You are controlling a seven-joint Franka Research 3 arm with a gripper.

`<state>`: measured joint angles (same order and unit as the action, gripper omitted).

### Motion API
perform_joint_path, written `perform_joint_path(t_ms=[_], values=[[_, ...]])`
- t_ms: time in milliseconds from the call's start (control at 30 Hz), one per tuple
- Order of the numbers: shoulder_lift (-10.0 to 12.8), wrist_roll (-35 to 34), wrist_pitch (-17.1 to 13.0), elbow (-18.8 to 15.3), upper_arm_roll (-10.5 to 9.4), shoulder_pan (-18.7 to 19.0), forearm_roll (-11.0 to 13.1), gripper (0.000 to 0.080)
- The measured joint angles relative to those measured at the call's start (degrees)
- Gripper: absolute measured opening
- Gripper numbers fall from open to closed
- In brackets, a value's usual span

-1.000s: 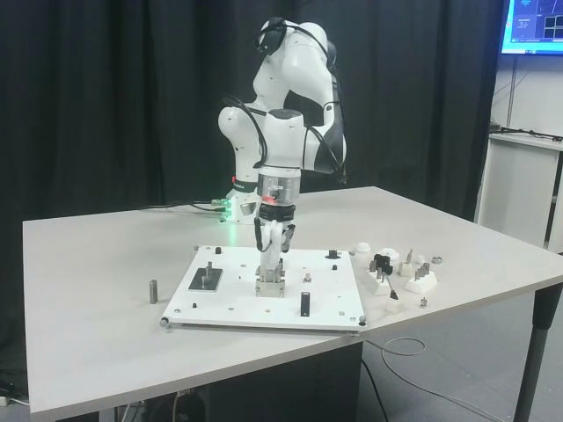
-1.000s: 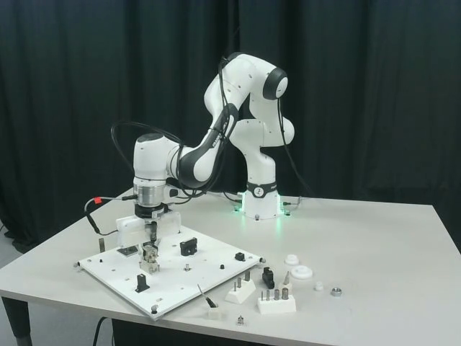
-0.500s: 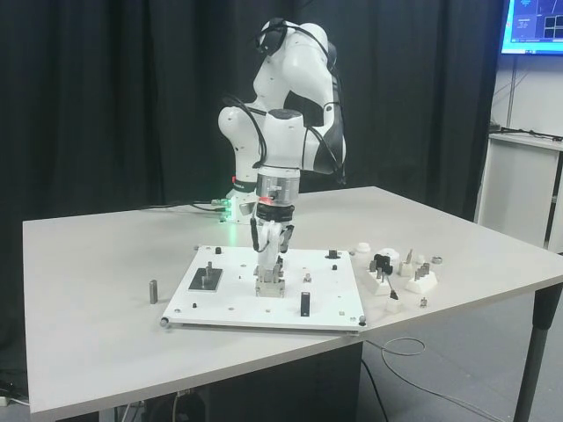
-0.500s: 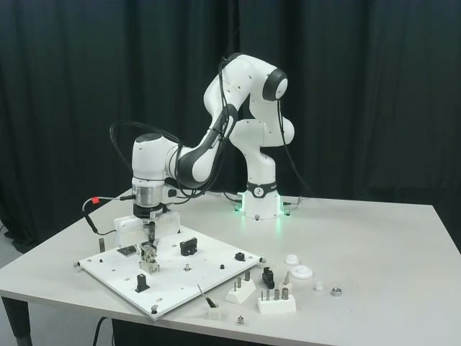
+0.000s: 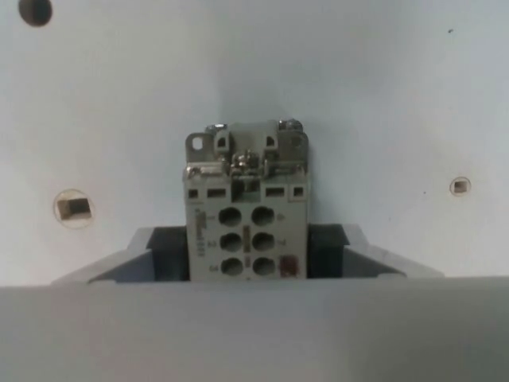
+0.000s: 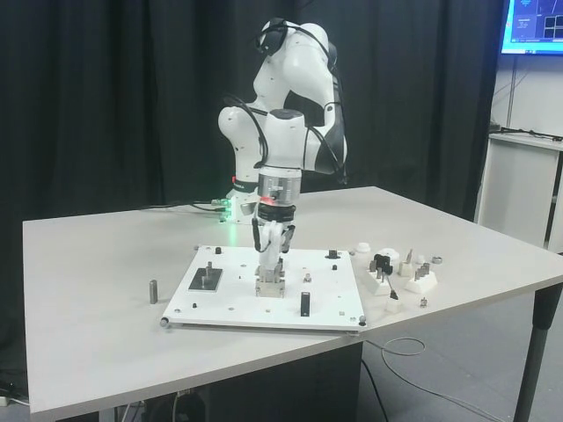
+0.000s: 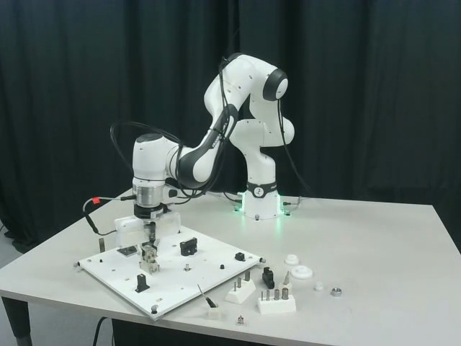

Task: Insert waterproof.

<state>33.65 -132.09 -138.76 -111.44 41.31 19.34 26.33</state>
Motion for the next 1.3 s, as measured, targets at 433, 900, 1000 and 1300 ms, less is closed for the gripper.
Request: perform_joint_path(t_ms=[433,900,1000,1300], values=[[0.04,0.23,0.91,0.27,0.07,0.05,-0.07,0.0310],[0.09,0.42,1.01,0.33,0.07,0.02,-0.06,0.0310],[0.09,0.42,1.01,0.33,0.07,0.01,-0.03,0.0310],[0.14,0.42,1.01,0.38,0.06,-0.02,0.00,0.0310]])
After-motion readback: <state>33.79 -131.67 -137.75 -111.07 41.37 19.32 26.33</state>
